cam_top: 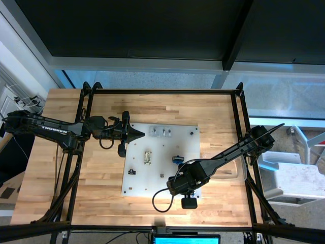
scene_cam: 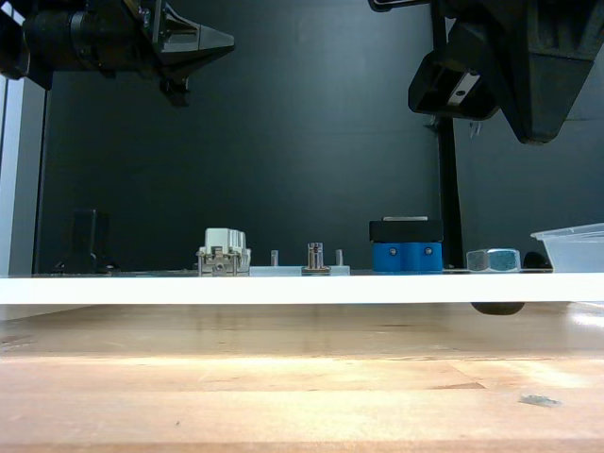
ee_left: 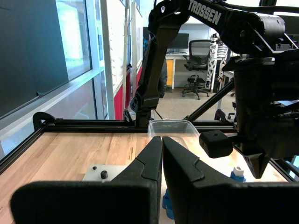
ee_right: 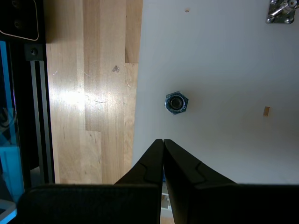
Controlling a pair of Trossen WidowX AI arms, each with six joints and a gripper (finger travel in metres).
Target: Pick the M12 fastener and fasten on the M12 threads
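Observation:
The silver M12 nut (ee_right: pixel 176 103) sits on its stud at the near edge of the white board (ee_right: pixel 224 60), with a dark core in its hole. In the low view the nut (scene_cam: pixel 493 260) rests low on the board and no ribs show under it. My right gripper (ee_right: pixel 163 140) hangs above it, pointing down, shut with nothing between its fingers, and apart from the nut. In the high view the right gripper (cam_top: pixel 176 186) covers the nut. My left gripper (ee_left: pixel 162 138) is shut and empty, held high over the board's far left edge (cam_top: pixel 138 133).
A clear tray (scene_cam: pixel 571 247) stands right of the board beside the nut; the right arm crosses over the tray (cam_top: pixel 234 174). A blue-based block (scene_cam: pixel 406 247), a silver post (scene_cam: pixel 315 256) and a white connector (scene_cam: pixel 223 253) stand mid-board. Black frame rails ring the wooden table.

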